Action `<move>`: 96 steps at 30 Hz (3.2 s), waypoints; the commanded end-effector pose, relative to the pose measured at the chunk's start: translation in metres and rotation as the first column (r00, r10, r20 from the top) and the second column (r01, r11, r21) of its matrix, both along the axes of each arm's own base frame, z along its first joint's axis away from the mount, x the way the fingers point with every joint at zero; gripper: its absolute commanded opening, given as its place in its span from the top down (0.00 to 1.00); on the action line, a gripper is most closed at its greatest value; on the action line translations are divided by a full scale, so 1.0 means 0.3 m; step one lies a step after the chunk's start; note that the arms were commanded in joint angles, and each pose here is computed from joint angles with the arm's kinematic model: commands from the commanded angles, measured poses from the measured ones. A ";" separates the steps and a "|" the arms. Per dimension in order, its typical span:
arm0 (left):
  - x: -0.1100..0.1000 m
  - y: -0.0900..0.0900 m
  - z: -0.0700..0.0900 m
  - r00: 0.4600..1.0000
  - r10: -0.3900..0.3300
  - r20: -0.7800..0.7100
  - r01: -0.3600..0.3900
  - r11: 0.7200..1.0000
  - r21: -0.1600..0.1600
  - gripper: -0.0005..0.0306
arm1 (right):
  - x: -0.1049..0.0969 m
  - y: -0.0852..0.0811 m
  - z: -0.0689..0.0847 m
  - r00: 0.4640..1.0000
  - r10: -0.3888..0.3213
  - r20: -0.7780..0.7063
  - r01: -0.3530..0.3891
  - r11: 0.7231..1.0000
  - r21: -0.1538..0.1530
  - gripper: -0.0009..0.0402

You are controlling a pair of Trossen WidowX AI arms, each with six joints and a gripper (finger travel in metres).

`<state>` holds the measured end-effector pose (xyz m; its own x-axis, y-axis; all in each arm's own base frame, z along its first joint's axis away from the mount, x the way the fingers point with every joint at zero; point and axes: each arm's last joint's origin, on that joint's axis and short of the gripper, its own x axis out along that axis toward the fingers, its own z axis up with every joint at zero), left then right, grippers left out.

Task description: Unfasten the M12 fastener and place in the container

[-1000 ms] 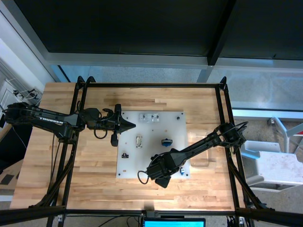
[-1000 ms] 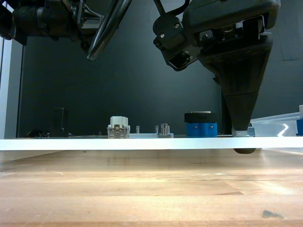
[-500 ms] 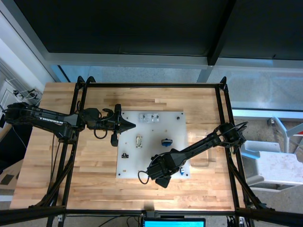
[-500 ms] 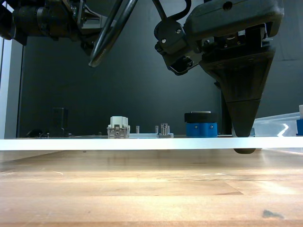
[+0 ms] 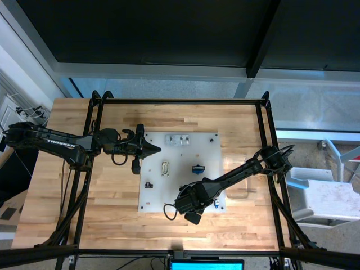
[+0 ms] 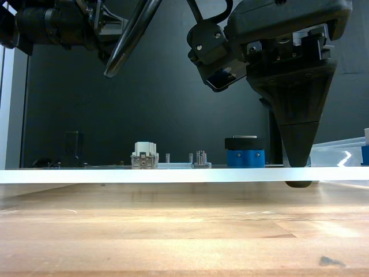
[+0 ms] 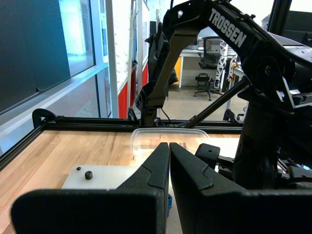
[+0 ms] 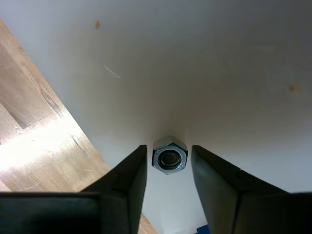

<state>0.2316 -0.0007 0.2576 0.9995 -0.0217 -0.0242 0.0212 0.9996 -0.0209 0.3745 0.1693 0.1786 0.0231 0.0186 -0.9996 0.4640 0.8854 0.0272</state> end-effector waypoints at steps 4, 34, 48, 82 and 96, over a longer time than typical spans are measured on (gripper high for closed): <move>0.000 0.000 0.000 1.000 0.000 0.000 0.000 1.000 0.000 0.98 | -0.001 -0.002 0.002 1.000 -0.002 -0.001 0.002 1.000 -0.003 0.80; 0.000 0.000 0.000 1.000 0.000 0.000 0.000 1.000 0.000 0.98 | 0.010 -0.012 0.002 0.354 0.935 0.011 -0.934 0.354 -0.051 0.96; 0.000 0.000 0.000 1.000 0.000 0.000 0.000 1.000 0.000 0.98 | 0.010 -0.017 0.020 -0.229 0.973 -0.011 -0.970 -0.229 -0.080 0.94; 0.000 0.000 0.000 1.000 0.000 0.000 0.000 1.000 0.000 0.98 | -0.050 -0.016 0.145 0.664 0.741 0.098 -0.738 0.671 -0.068 0.58; 0.000 0.000 0.000 1.000 0.000 0.000 0.000 1.000 0.000 0.98 | -0.053 0.003 0.134 0.851 0.499 0.161 -0.510 0.860 0.028 0.98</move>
